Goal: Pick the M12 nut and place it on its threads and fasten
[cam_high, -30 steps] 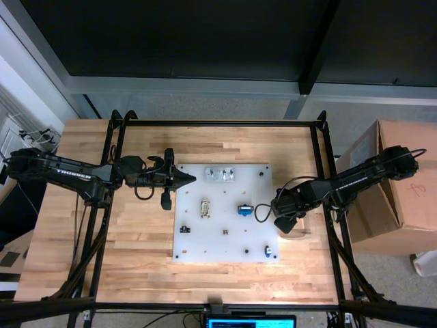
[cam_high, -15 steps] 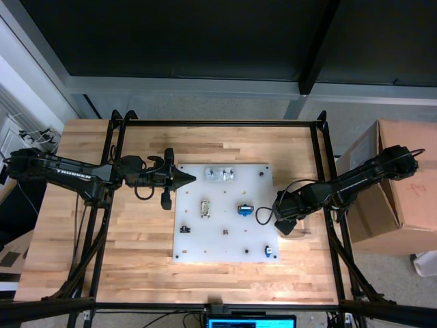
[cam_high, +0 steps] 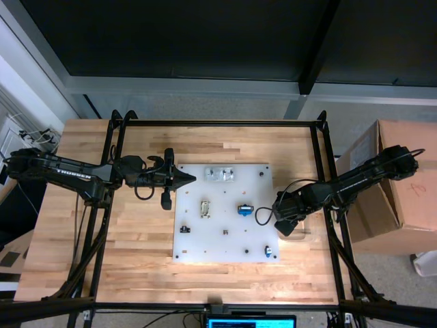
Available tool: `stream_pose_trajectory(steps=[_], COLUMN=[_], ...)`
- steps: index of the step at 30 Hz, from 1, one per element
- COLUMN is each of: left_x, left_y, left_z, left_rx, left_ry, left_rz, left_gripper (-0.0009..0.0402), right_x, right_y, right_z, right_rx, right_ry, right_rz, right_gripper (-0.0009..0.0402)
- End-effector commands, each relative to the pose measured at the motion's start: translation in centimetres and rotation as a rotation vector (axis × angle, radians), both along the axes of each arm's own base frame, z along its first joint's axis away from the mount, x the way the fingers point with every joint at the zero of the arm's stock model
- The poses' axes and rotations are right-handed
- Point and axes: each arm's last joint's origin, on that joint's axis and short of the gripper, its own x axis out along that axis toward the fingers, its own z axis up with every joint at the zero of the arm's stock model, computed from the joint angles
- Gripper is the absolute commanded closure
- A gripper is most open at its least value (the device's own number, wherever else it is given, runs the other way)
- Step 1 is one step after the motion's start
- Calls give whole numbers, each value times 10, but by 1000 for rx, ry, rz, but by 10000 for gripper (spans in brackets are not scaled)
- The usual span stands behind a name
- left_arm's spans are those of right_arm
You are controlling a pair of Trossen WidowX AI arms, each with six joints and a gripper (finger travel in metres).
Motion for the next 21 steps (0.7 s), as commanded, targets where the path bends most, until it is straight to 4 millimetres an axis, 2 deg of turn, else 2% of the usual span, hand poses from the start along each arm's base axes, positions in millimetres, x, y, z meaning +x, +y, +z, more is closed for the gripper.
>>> stream_pose_trajectory(steps=[1,12,21], left_x=[0,0,0], left_y=[0,0,0], left_z=[0,0,0], left_rx=[0,0,0], left_ry=[0,0,0], left_rz=[0,0,0], left_gripper=[393,393,393], right_x=[0,0,1], right_y=[0,0,1], right_z=[0,0,1], right_rx=[0,-23,-15], right_ry=[-2,-9,-11], right_rz=[1,1,6], right_gripper=[278,212,219])
